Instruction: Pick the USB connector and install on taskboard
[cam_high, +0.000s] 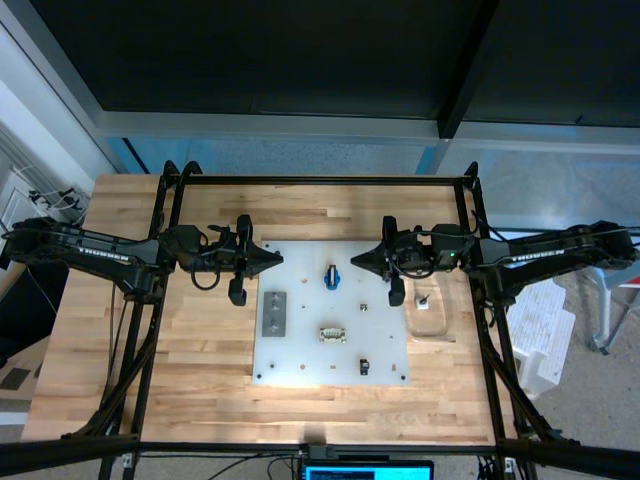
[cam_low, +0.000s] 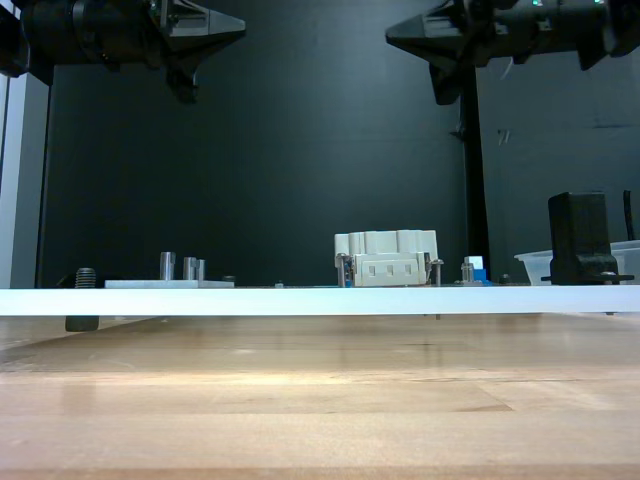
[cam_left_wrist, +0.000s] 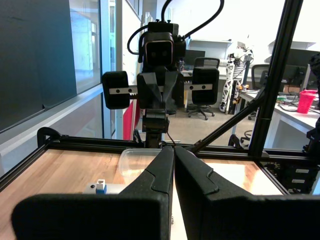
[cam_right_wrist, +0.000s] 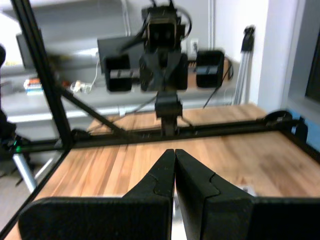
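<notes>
Bright even light, dark bg in low view, rt wrist view blurry

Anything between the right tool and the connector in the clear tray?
Nothing visible: right tool hangs shut above the taskboard; the connector lies uncovered in the tray beside the board's right edge; left tool, shut, hangs opposite.

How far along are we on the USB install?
Nothing done yet. The left gripper and right gripper hover shut and empty above the large white square taskboard. The small white connector lies in the clear plastic tray beside it. Picking and installing remain.
</notes>
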